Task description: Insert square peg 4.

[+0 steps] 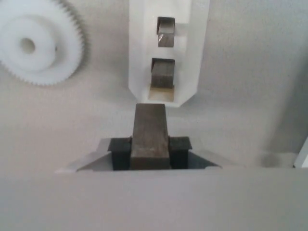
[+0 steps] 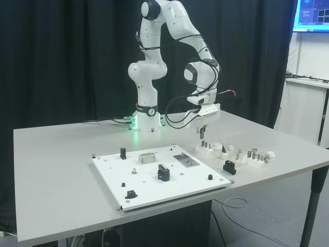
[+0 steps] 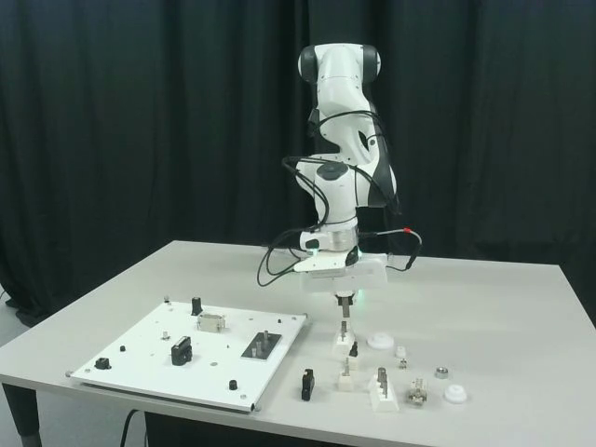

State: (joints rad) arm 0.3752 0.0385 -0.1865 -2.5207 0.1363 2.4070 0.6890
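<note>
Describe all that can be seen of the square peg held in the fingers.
The square peg is a dark grey bar with a square section, dull like metal. It hangs upright, clamped on two sides between the black fingers. It is in the air above the white holder, which keeps two similar pegs, and touches only the fingers.

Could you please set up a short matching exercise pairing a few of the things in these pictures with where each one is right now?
Things:
1. square peg
2. white gear
3. white board
4. white holder

Places:
A. lying flat on the grey table beside the holder
B. clamped between the black fingers
C. on the table beyond the peg's tip, with two dark pegs standing in it
D. at the table's front, carrying small black parts

Pairs: 1-B, 2-A, 3-D, 4-C
</note>
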